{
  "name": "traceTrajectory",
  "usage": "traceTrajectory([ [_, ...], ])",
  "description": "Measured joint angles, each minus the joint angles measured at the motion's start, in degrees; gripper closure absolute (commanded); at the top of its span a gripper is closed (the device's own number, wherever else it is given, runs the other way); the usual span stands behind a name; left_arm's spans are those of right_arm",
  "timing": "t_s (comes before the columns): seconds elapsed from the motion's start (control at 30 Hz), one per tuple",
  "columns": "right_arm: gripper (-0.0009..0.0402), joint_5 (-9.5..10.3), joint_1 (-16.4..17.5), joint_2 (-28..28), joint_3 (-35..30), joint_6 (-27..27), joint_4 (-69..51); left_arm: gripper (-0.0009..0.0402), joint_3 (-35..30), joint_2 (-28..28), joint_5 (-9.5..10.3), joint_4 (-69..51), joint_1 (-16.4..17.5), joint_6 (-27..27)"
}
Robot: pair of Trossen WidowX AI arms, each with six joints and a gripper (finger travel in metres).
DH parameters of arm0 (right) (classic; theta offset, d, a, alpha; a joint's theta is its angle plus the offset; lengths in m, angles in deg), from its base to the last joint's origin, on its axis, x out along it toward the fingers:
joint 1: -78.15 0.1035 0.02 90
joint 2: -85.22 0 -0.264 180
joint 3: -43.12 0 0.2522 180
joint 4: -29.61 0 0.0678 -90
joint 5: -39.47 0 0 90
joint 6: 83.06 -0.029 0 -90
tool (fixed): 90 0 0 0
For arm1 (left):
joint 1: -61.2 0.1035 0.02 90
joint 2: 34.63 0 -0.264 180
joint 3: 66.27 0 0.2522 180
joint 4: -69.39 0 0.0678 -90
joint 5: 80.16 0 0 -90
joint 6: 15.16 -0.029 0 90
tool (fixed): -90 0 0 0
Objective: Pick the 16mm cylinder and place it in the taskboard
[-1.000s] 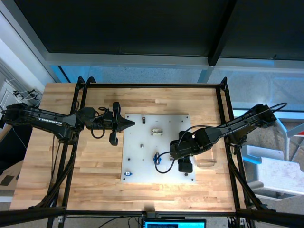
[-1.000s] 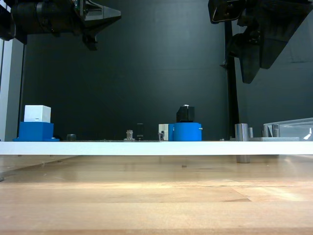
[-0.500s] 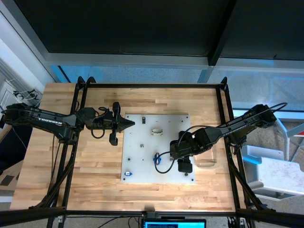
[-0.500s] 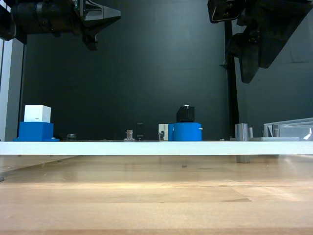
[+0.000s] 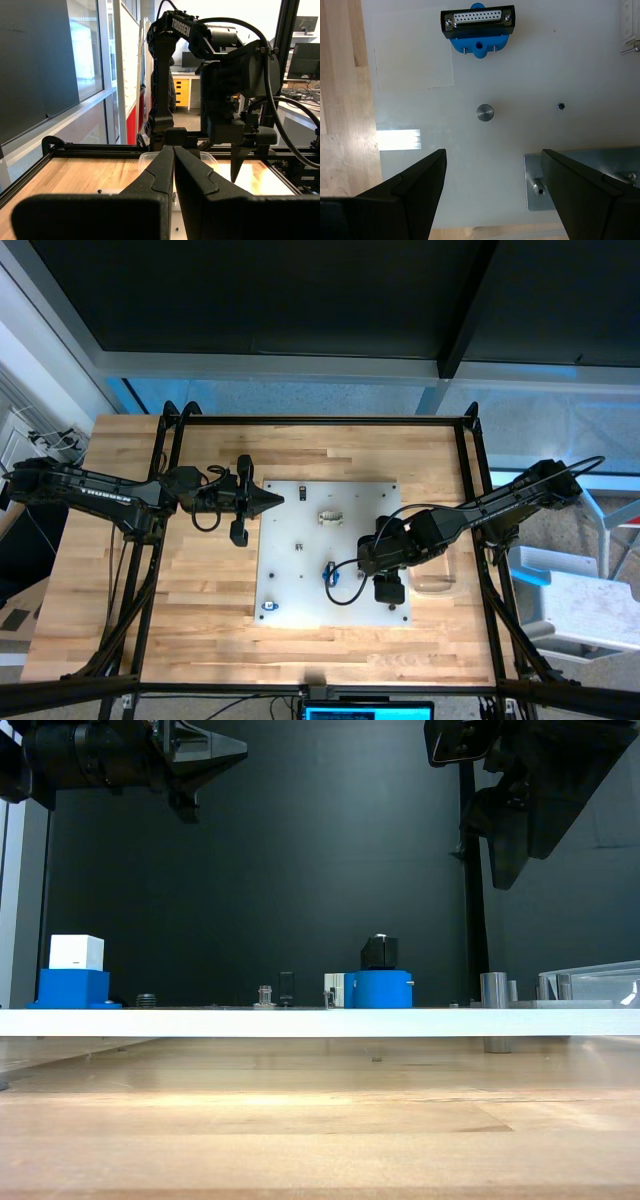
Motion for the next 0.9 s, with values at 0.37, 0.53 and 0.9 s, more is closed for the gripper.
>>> traceTrajectory([
  [0.37, 0.0130, 0.02, 0.0, 0.0, 0.0, 0.0, 0.8, 0.0393, 0.0, 0.0, -0.02, 0.0, 0.0, 0.0],
  [0.53, 0.0130, 0.02, 0.0, 0.0, 0.0, 0.0, 1.4, 0.0393, 0.0, 0.0, -0.02, 0.0, 0.0, 0.0],
  [0.9, 0.0130, 0.00, 0.0, 0.0, 0.0, 0.0, 1.5, 0.0393, 0.0, 0.0, -0.02, 0.0, 0.0, 0.0],
])
